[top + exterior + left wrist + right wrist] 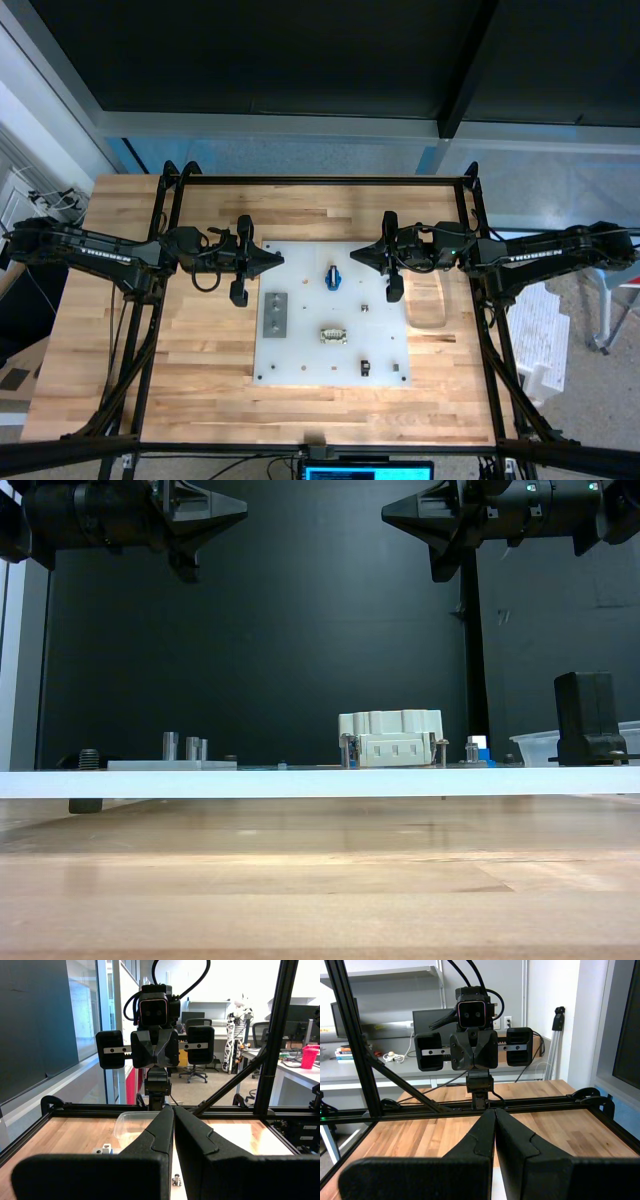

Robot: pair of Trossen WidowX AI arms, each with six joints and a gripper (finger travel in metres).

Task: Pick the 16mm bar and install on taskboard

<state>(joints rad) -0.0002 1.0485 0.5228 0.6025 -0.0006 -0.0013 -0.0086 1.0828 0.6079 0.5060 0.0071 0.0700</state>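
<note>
Finds the left claw [272, 258] high over the taskboard [300, 365] at its 11 o'clock corner, pointing toward 3 o'clock, fingers [157, 1135] pressed together on nothing. Finds the right claw [360, 256] mirroring it at 1 o'clock, pointing toward 9 o'clock, likewise closed tip to tip and empty. Reads this as a parked pose: nose to nose, well above the fittings, leaving the whole plate open to view and reach.

Places the likely bar [366, 307] on the board just toward 3 o'clock from centre, a tiny grey speck apart from everything else; cannot confirm its shape. Notes the grey block [275, 313] at 9 o'clock, holes facing up, probably the seat meant for the bar. Notes the blue connector [333, 278] at 12 o'clock, the silver connector [334, 335] at 6 o'clock and the black part [366, 367] at 5 o'clock. Notes a clear tub [425, 300] on the tabletop [200, 400] just beyond the board's 3 o'clock edge.

Judges the task unstarted: calls first for a claw opened and lowered over the speck, most easily the right one, being nearer.
</note>
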